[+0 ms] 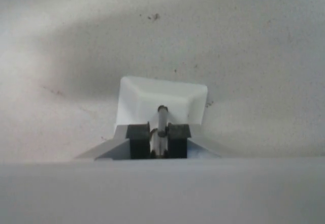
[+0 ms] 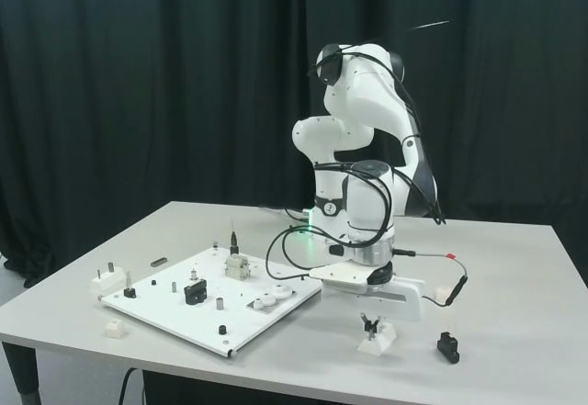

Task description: Pick round peg 2.

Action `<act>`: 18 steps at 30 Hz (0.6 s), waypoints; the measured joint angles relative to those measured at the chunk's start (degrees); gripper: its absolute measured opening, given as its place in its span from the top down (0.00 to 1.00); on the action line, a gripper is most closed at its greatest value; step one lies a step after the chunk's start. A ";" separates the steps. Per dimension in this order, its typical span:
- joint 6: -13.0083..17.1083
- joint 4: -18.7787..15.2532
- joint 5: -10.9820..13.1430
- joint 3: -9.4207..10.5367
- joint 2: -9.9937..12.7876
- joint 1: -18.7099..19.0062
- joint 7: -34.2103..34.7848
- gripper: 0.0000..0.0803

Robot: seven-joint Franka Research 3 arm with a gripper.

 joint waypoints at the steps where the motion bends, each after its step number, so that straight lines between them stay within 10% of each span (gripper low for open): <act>1: -0.05 0.04 0.00 0.01 0.00 0.01 0.00 0.92; 18: -3.87 2.01 0.00 0.02 -0.09 0.03 0.00 0.92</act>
